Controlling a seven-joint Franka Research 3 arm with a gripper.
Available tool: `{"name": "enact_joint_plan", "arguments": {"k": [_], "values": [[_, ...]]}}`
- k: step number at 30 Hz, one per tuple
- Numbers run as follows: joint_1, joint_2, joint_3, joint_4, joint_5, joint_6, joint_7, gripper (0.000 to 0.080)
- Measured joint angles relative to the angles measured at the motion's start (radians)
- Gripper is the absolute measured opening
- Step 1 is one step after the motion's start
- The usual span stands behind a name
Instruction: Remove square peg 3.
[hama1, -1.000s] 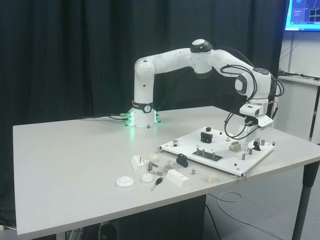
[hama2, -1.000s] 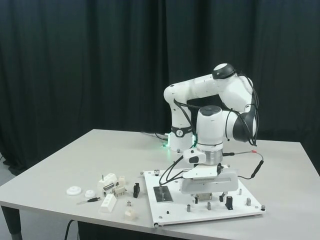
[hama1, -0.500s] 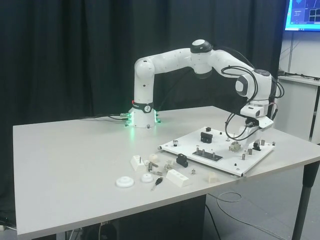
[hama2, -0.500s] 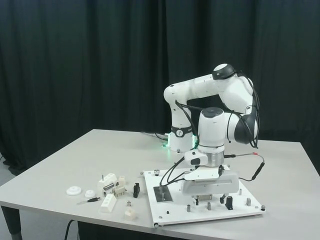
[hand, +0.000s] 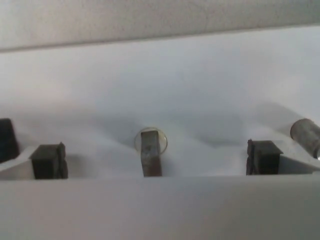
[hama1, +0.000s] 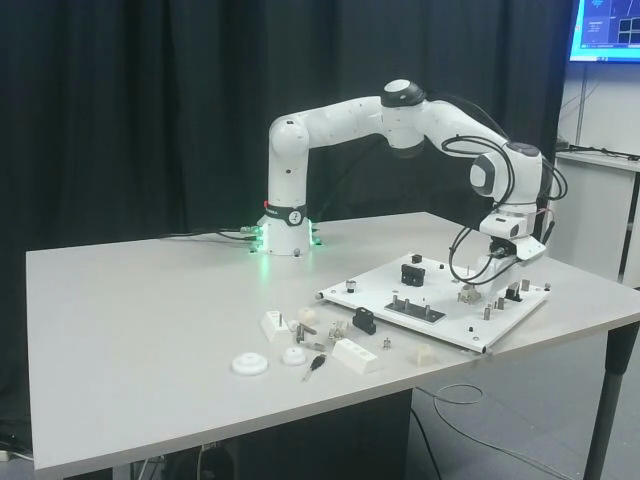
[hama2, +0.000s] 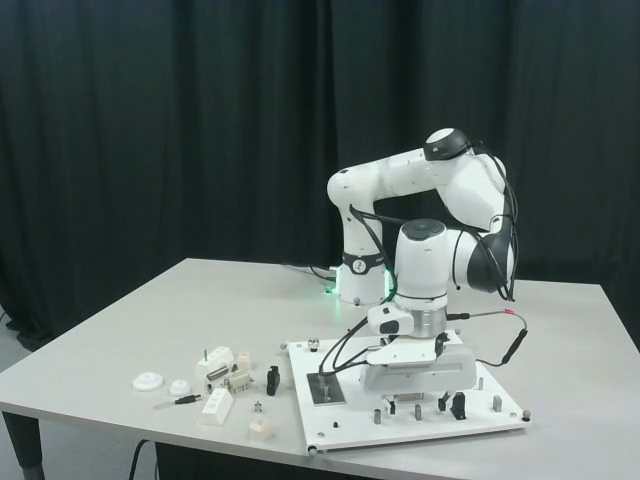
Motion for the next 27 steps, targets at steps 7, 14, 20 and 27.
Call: {"name": "enact_joint_plan", "arguments": {"k": [7, 14, 20, 27], "values": [[-0.001, 0.000, 0.002, 0.000, 0.000, 0.003, 0.000, 0.0800], [-0.001, 0.000, 0.004, 0.002, 0.000, 0.009, 0.000, 0.0800], [-0.001, 0.000, 0.011, 0.004, 0.000, 0.023, -0.003, 0.0800], [-0.002, 0.000, 0.019, 0.006, -0.004, 0.030, -0.008, 0.0683]]}}
